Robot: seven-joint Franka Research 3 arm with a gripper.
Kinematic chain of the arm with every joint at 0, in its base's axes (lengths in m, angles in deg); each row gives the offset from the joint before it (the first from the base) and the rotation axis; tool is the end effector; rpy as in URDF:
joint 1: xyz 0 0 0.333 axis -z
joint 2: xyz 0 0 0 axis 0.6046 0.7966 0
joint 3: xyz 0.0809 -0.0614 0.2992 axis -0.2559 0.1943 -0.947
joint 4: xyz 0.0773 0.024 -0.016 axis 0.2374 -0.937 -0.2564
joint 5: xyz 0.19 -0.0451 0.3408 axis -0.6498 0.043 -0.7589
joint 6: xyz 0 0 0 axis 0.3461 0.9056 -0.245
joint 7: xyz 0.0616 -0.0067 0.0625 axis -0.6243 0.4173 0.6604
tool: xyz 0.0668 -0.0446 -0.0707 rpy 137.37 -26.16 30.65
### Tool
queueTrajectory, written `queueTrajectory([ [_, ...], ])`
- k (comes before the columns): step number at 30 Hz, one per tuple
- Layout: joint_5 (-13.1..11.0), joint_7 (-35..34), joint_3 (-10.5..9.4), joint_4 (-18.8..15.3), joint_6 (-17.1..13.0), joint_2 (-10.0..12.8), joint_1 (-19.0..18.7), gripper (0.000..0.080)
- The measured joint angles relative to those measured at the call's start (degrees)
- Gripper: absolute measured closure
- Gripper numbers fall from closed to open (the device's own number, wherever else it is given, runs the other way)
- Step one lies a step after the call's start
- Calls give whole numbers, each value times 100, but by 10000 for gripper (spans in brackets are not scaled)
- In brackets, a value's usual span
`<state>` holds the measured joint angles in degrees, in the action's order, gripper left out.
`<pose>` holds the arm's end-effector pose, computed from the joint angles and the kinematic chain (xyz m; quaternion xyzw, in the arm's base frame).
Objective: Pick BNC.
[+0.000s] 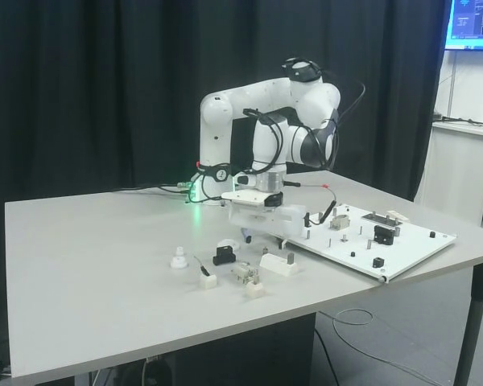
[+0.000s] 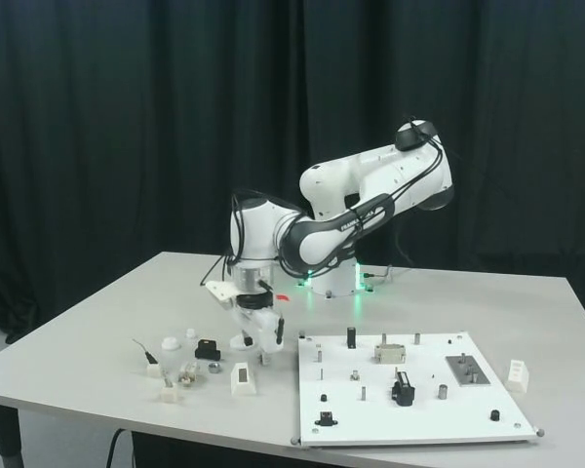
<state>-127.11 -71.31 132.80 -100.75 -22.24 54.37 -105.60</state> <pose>0.5088 -0.0794 0.1948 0.6915 -0.7223 -0.0031 0.0031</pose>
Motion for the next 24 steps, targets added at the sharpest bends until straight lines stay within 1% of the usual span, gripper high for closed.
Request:
queueTrajectory([
  [9,-83,113,-108,-24,-80,7,0,3],
  [24,-242,330,-224,-126,-165,16,-17,3],
])
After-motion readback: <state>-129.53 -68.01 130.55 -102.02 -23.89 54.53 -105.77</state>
